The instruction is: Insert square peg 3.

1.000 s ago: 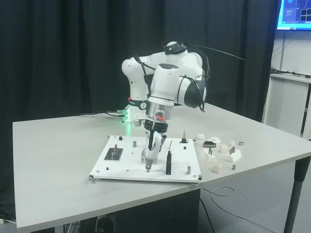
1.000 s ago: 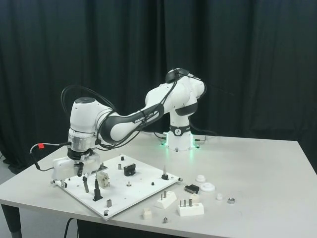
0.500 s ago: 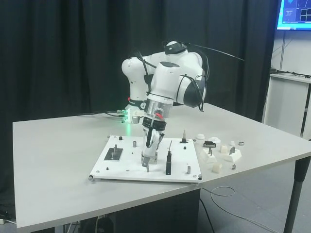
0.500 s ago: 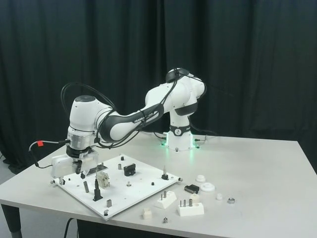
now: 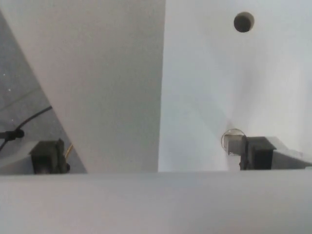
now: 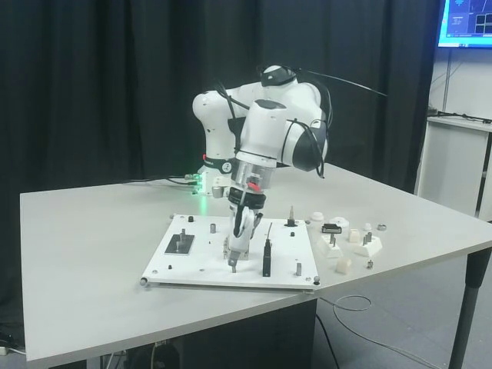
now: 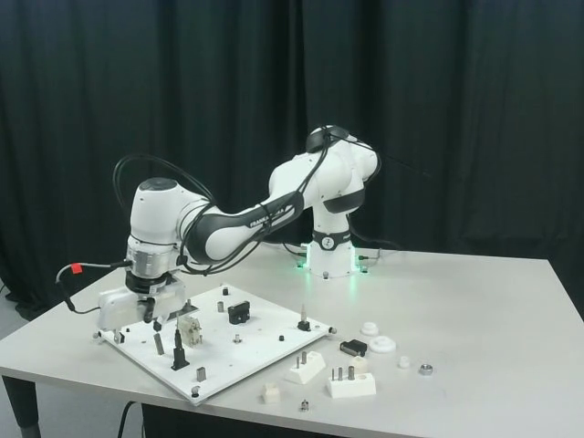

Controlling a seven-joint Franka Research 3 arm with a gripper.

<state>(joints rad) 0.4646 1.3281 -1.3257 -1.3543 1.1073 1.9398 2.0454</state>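
One peg (image 6: 234, 262) hangs clamped in your pincer (image 6: 234, 260) just above the white board (image 6: 192, 261); you should square it, then descend slowly and straight.

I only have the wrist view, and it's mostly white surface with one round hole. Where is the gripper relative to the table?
Observer: The gripper is low over a white board lying on the grey table, towards the board's edge nearest the first room camera.
Operator: Is anything standing close to it?
Observer: Yes. A black upright part stands on the board right beside the gripper, apart from it.
Operator: Is anything lying off the board?
Observer: Several small white blocks lie loose on the table beside the board, away from the gripper.
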